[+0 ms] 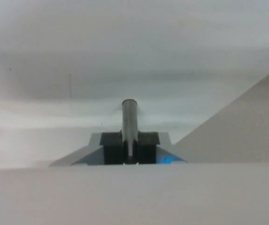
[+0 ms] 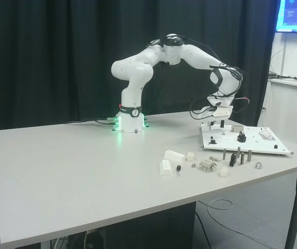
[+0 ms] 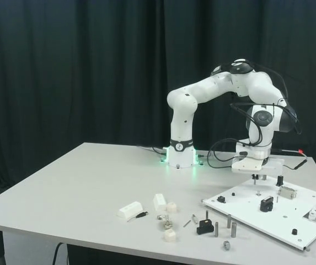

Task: Remove round peg 2.

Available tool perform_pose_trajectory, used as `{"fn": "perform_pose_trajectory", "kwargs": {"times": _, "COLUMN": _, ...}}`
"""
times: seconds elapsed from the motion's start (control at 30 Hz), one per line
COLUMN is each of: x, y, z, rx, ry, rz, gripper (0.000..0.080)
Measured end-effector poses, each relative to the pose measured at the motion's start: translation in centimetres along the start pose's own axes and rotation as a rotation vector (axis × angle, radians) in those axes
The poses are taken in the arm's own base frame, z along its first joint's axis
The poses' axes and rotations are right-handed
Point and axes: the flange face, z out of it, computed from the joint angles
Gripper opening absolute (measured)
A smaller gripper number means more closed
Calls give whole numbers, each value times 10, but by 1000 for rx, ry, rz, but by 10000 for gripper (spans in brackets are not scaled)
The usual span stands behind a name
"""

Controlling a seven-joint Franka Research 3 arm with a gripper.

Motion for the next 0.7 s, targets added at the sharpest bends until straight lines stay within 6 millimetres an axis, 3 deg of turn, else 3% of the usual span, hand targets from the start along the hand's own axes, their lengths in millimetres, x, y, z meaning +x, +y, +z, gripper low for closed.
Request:
{"fn": "perform_pose_trajectory", "kwargs": {"times": 0.3, "x": -2, "y": 2, "z": -6, "rx": -7, "ry": 0, "rz": -2, "gripper": 65}}
{"fn": "perform_pose_trajectory", "kwargs": {"times": 0.7, "x": -7, "y": 10, "z": -39, "rx": -10, "ry": 13, "rz": -4, "gripper": 65}}
